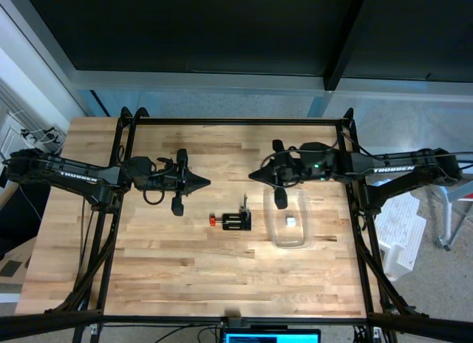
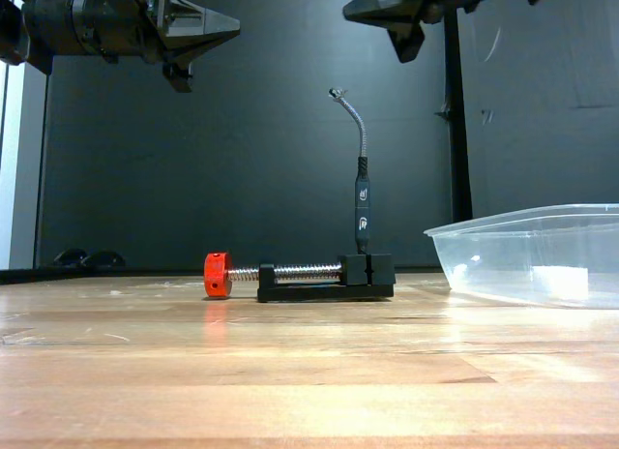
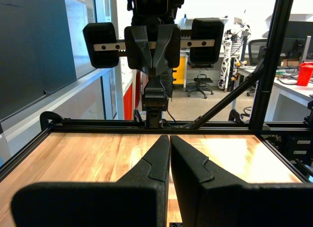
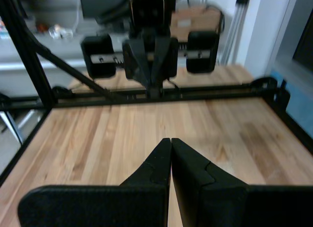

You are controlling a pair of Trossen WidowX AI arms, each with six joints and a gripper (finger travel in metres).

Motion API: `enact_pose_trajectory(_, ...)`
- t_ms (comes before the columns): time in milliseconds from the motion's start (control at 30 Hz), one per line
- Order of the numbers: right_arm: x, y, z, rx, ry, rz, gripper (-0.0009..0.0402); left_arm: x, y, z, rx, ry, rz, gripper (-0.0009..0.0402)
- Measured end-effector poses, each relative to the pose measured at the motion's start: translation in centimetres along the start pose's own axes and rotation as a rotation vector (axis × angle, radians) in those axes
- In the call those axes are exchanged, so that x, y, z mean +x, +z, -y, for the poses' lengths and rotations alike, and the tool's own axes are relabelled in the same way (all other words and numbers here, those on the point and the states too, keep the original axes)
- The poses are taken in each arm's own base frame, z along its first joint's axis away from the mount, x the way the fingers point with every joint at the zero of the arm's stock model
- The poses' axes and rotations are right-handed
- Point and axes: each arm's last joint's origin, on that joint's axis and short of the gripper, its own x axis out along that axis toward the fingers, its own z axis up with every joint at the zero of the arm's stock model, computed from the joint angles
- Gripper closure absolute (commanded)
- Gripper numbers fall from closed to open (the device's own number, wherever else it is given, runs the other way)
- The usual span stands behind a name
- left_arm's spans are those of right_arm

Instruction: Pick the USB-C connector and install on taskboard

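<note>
- Taskboard (image 1: 238, 222) sits near the middle of the table (image 1: 170, 269), a small black block lying flat on the wood.
- Red-orange knob (image 2: 218, 275) caps its left end, joined to the block by a silver threaded screw (image 2: 300, 272).
- USB-C connector (image 2: 362, 212) stands upright, its lower end seated in the block at the taskboard's right end; its braided cable (image 2: 360, 130) rises above it and curls over to the left at the top.
- Left gripper (image 1: 205, 182) hangs high above the table, left of the taskboard and farther from the near edge, pointing inward. Its fingers (image 3: 154, 161) are pressed tip to tip, with nothing between them.
- Right gripper (image 1: 253, 176) hangs at about the same height, pointing back at the left one, a gap between the two tips. Its fingers (image 4: 188, 163) are closed flat against each other too, and grip nothing.
- Neither gripper touches the connector or the taskboard; both are well above them.
- Clear plastic tray (image 2: 503, 260) rests on the table just right of the taskboard, apart from it, with a small white piece (image 1: 290, 220) inside.
</note>
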Motion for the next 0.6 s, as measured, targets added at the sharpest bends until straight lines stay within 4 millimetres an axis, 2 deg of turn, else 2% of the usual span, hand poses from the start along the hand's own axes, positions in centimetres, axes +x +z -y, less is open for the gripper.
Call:
enact_pose_trajectory(200,-1.1,-1.7,0.2,0.011,-0.010,0.117,0.0393,0.0,0.0,0.0,0.000,0.000,0.000,0.0393)
enact_pose_trajectory(600,-1.3,-4.3,0.4,0.058,-0.026,0.212,0.0393,0.0,0.0,0.0,0.000,0.000,0.000,0.0393)
